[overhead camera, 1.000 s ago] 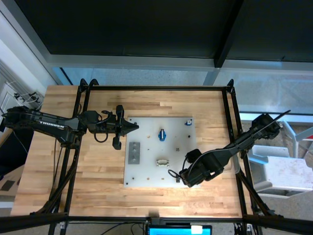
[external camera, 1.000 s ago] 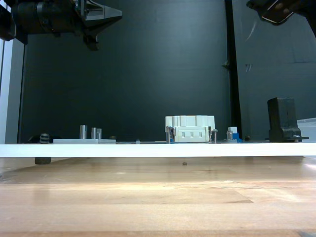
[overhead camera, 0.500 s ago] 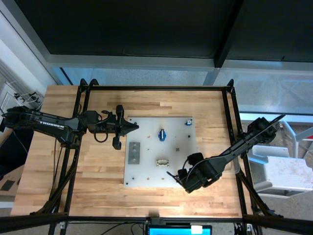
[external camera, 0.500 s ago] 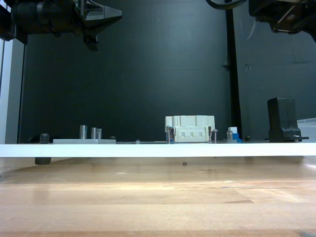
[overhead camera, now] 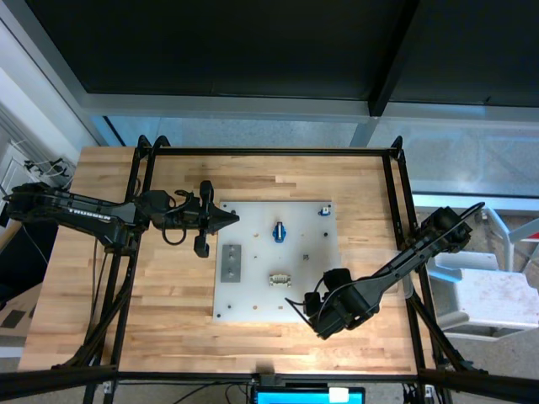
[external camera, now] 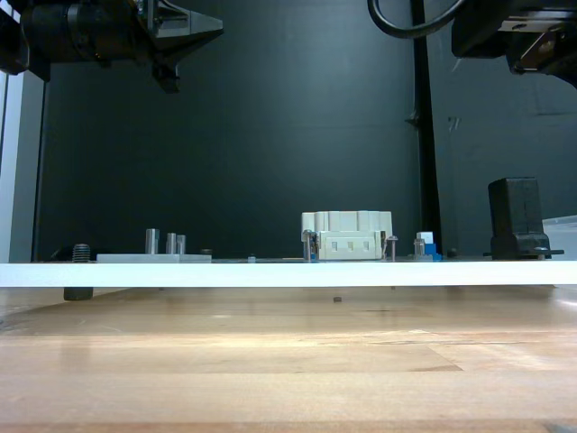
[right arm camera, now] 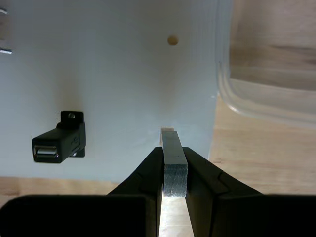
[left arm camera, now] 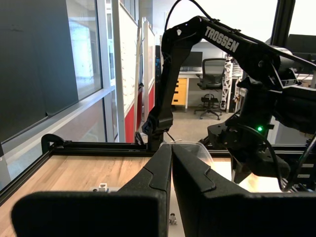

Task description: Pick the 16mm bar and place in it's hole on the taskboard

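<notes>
A: Where is the 16mm bar [right arm camera: 175, 170]?
B: The right gripper [right arm camera: 173, 153] has it. Its fingers are pressed on both sides of the bar, and it is held in the air over the near right corner of the taskboard [right arm camera: 123, 74], not in any hole.
A: And the left gripper [overhead camera: 226, 218]?
B: It hangs high above the far left corner of the taskboard. Its fingers are pressed together, with nothing between them.

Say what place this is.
Likely a robotics lab: task board on a wooden table, office chair beyond. Left gripper, shut, hovers at the board's left edge; right gripper holds the 16mm bar over its near edge.
</notes>
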Tool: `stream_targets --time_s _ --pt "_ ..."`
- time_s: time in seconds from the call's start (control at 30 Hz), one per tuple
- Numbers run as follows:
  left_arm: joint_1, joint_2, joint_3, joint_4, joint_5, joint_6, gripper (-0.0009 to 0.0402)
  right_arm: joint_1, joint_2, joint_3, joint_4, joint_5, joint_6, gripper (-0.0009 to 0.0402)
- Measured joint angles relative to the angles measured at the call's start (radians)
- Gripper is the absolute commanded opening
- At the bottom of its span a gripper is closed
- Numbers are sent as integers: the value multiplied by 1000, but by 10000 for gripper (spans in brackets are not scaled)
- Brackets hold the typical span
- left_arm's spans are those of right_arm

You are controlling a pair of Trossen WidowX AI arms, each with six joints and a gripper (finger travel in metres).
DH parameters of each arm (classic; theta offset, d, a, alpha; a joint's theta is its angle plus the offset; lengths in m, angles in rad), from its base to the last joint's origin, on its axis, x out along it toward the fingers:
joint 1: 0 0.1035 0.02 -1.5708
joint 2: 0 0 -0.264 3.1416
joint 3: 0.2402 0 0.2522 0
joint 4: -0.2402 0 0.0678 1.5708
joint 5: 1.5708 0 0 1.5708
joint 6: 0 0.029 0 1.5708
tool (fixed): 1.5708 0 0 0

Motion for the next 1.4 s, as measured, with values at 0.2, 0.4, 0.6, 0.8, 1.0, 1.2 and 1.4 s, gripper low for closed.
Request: stream_targets --time_s 0.2,0.4,0.6,0.8,1.0,1.2,1.4 --pt "0 0 0 0 0 0 0 2 2 -12 4 -2 42 0" --pt "0 0 0 0 0 0 0 5 2 -32 25 -2 66 0" --pt "0 0 0 0 0 0 0 11 1 -58 80 -3 68 0" --pt "0 0 0 0 0 0 0 14 1 -63 83 -2 68 0" --pt "0 0 0 0 0 0 0 14 12 -65 90 -3 68 0" --pt "0 0 0 0 0 0 0 14 12 -68 91 -3 67 0" --pt "0 0 0 0 0 0 0 14 12 -81 105 -2 66 0"
